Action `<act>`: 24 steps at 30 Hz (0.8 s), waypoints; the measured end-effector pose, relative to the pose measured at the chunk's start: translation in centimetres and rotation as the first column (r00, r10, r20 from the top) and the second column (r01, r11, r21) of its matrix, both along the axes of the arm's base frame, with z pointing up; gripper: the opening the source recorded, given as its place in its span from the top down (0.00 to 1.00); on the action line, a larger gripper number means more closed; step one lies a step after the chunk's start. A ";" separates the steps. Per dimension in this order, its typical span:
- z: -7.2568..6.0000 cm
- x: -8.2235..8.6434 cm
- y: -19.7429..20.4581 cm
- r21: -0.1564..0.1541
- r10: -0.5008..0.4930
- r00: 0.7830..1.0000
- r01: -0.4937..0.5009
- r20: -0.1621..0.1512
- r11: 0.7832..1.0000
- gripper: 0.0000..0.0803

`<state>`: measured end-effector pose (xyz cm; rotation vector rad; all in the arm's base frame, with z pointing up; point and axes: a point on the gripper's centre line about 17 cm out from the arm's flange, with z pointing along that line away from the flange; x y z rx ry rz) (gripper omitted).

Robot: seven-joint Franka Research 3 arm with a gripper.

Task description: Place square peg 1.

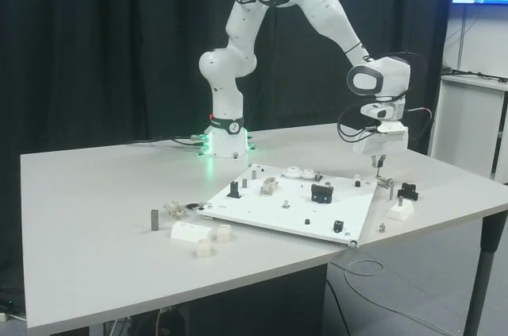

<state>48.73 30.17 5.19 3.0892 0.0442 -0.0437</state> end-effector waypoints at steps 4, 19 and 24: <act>-0.3 -0.1 0.2 0.002 -0.007 1.000 0.007 0.000 1.000 0.95; -1.5 -0.4 1.2 0.020 -0.037 0.999 0.037 -0.003 0.999 0.95; -1.8 -0.5 1.6 0.026 -0.040 0.999 0.040 -0.003 0.999 0.95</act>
